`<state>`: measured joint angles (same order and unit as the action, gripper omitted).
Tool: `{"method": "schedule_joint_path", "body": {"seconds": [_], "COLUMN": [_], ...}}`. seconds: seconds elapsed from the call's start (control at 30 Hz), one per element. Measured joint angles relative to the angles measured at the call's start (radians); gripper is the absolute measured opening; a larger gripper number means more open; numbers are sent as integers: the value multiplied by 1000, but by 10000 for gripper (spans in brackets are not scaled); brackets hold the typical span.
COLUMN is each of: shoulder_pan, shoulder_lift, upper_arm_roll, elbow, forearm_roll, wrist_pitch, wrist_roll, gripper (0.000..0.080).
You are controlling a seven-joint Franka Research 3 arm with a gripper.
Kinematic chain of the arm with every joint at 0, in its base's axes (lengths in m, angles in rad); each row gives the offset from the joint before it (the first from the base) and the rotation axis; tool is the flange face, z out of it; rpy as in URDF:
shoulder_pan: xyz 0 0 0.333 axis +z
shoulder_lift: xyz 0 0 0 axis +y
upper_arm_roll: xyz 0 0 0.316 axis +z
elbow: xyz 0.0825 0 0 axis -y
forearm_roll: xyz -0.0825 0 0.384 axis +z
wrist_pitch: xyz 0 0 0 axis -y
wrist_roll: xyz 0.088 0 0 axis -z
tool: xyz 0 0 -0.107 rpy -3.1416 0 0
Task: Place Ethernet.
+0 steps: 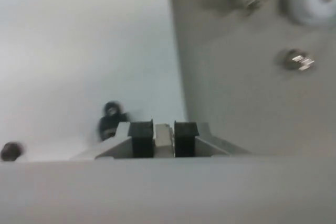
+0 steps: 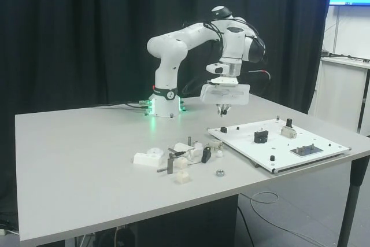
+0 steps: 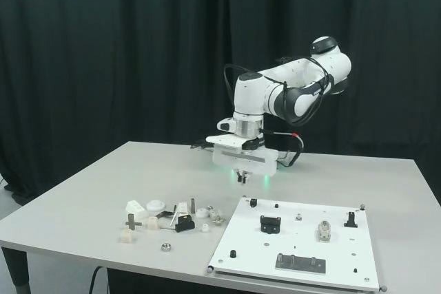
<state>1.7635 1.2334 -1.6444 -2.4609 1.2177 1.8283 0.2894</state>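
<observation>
Nearest to us, along the front of the grey desk [image 2: 75, 160], we see a scatter of small parts [image 2: 179, 163]: white blocks, a black piece [image 2: 206, 154], a small nut [image 2: 219, 172] lying a little apart toward the edge. We cannot tell from these views whether any of them belongs to the Ethernet set.

Just beside that scatter we have the white board [image 3: 296, 246], flat on the desk, one side close to the desk's front edge. On it we see a black fixture [image 3: 269, 224], a grey metal plate [image 3: 300, 263] nearer the edge, a pale upright fitting [image 3: 324, 231] and a black post [image 3: 351, 219] toward the far side.

Farther back, over the board's far corner, we find the gripper [image 2: 223, 109] hanging clear of the surface, pointing down. From the wrist we see the black fingers [image 1: 142, 139] drawn narrow, with a pale, blocky piece [image 1: 163, 141] clamped between them. That looks like the Ethernet connector, so we place it in the grasp, in the air, apart from the board. Below it the wrist view shows the board's edge, a bolt head [image 1: 298, 60] and a small black knob [image 1: 111, 120].

Behind all that, the white arm [image 3: 289, 91] arches up from its base [image 2: 163, 105], lit green, before a black curtain [image 3: 138, 46].
</observation>
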Motion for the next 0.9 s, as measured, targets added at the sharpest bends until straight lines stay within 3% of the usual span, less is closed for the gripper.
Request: {"method": "schedule_joint_path", "body": {"seconds": [0.43,0.9], "shoulder_pan": [-99,-279], "shoulder_lift": [0,0], "upper_arm_roll": [-1,5], "elbow": [9,30], "forearm_roll": [-52,-55], "wrist_pitch": [105,171], "wrist_roll": [-92,-289], "gripper": [79,79]}}
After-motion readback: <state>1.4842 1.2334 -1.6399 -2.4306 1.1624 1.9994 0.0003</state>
